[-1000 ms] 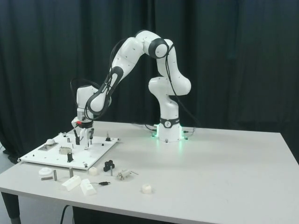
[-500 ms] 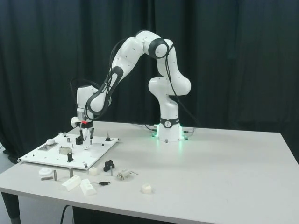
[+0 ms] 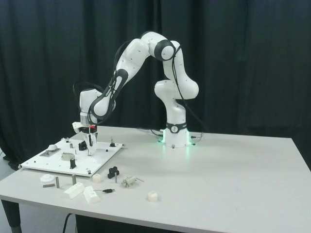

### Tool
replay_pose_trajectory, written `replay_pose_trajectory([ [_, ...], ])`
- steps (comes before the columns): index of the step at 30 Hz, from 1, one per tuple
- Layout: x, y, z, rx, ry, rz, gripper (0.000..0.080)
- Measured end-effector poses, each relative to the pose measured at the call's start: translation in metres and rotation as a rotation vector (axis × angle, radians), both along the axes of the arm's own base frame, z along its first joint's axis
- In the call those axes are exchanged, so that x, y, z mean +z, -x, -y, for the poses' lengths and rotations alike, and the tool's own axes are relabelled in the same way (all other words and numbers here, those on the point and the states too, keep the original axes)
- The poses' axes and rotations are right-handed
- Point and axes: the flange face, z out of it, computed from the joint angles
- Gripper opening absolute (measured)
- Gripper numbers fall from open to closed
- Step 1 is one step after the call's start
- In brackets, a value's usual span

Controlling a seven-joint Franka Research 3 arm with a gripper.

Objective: Remove BNC.

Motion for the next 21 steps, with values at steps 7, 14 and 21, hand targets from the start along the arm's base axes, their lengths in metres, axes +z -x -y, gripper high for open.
replay_pose_trajectory([
  [7, 0.0002, 0.0009, 0.0008, 0.133, 0.003, -0.004, 0.0123],
  [14, 0.0005, 0.0012, 0.0019, 0.221, 0.002, -0.006, 0.0123],
  [21, 0.0006, 0.0018, 0.0027, 0.342, 0.005, -0.008, 0.0123],
])
